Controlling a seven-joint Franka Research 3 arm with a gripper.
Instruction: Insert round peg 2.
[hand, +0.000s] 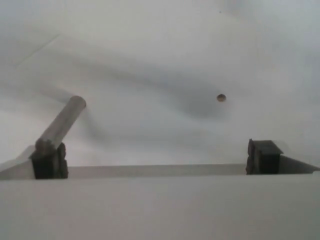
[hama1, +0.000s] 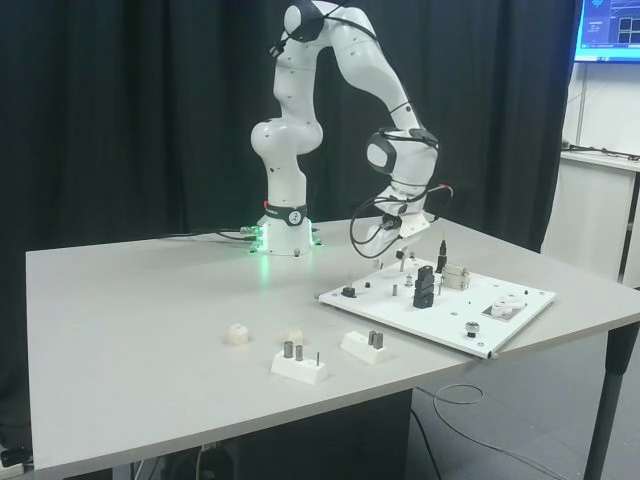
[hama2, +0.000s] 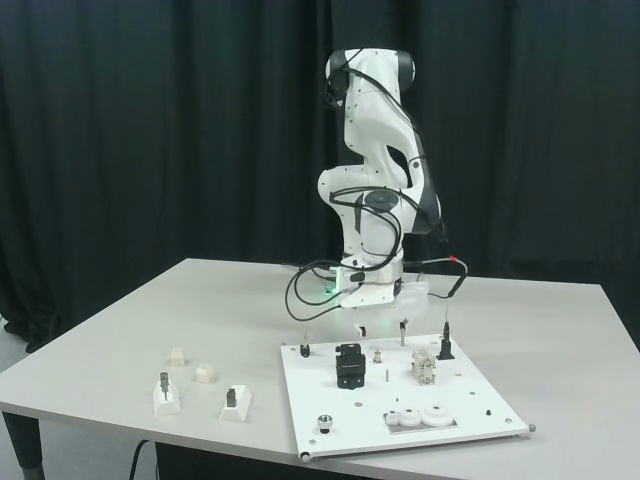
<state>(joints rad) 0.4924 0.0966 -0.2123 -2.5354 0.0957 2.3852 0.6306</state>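
Note:
My gripper (hand: 156, 157) is open, its two black fingertips far apart with nothing between them. A grey round peg (hand: 62, 122) rises beside one fingertip (hand: 49, 160); I cannot tell whether they touch. Below lies the white board (hand: 150, 75) with a small round hole (hand: 221, 97) off to the side of the other fingertip (hand: 263, 156). In the room views the gripper (hama1: 392, 250) (hama2: 383, 325) hangs just above the far edge of the white board (hama1: 380, 305) (hama2: 470, 400).
The board carries a black block (hama1: 424, 287) (hama2: 350, 365), small posts, a white connector part (hama2: 424, 368) and white gears (hama2: 420, 418). On the grey table stand two white peg holders (hama1: 298, 362) (hama1: 366, 345) and two small white cubes (hama1: 237, 333).

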